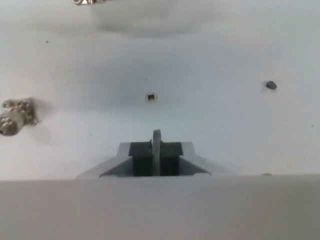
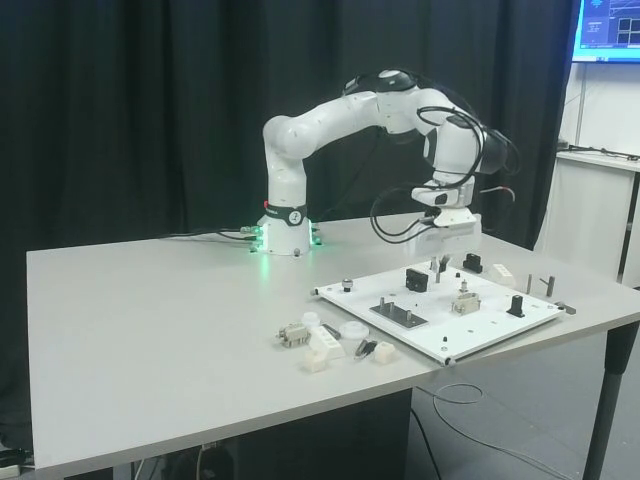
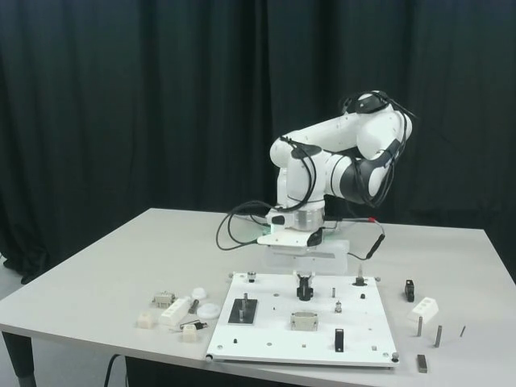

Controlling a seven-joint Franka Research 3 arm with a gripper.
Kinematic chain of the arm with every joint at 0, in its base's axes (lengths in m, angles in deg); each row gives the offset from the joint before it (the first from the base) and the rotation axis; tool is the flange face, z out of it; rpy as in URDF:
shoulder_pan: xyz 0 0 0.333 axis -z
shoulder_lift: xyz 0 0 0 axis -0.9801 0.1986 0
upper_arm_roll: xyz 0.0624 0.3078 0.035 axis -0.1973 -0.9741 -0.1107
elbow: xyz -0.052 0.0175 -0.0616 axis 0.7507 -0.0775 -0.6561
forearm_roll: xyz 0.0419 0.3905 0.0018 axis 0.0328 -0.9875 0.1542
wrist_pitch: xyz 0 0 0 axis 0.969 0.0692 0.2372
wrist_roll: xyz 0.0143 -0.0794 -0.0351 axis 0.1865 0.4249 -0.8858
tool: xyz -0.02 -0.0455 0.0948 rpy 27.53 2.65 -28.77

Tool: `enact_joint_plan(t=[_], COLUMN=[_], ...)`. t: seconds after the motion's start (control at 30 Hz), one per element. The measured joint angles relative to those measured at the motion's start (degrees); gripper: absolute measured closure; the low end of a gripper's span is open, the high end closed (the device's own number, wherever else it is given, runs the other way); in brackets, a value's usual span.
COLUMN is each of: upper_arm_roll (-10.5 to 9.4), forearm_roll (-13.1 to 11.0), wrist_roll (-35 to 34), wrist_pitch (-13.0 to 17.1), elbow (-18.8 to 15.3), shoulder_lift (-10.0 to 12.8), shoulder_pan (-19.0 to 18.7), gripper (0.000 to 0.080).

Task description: Place square peg 1.

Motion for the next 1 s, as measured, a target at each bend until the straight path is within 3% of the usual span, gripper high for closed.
enact_joint_plan(t=[0.27,1.0], upper_arm_roll=[1.13,1.23], forearm_roll=[0.18,0.11], wrist_roll=[-0.69,-2.0], wrist_pitch=[-0.85,-0.92], elbow=[0.0,0.12], shoulder_lift=[0.24,0.33], shoulder_pan=[-0.43,-0.89], gripper=[0.0775,0.0775])
